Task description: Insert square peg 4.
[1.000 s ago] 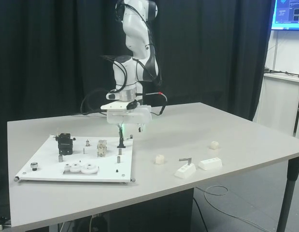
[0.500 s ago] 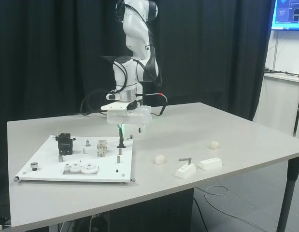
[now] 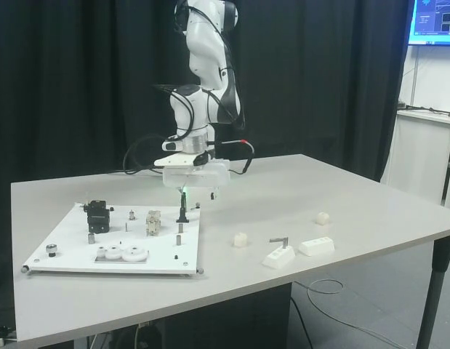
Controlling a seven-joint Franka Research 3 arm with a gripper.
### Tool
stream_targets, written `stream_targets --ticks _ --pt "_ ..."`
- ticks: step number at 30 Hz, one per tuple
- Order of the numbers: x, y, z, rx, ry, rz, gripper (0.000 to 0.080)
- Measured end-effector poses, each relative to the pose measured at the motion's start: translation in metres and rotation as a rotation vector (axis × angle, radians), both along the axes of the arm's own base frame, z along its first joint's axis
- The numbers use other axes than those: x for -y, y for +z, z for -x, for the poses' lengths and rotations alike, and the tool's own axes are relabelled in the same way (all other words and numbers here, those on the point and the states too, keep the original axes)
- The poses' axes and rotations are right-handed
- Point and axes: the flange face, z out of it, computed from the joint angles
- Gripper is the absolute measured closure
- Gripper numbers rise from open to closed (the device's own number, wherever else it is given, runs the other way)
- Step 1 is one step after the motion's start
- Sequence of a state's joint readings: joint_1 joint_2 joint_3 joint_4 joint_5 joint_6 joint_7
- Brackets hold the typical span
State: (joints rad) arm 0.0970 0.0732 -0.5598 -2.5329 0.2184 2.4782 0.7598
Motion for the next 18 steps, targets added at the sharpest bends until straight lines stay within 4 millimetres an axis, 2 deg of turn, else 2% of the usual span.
stream_targets --ticks 18 --pt "-0.0045 -0.0002 -0.0023 0.002 0.009 0.0 0.0003"
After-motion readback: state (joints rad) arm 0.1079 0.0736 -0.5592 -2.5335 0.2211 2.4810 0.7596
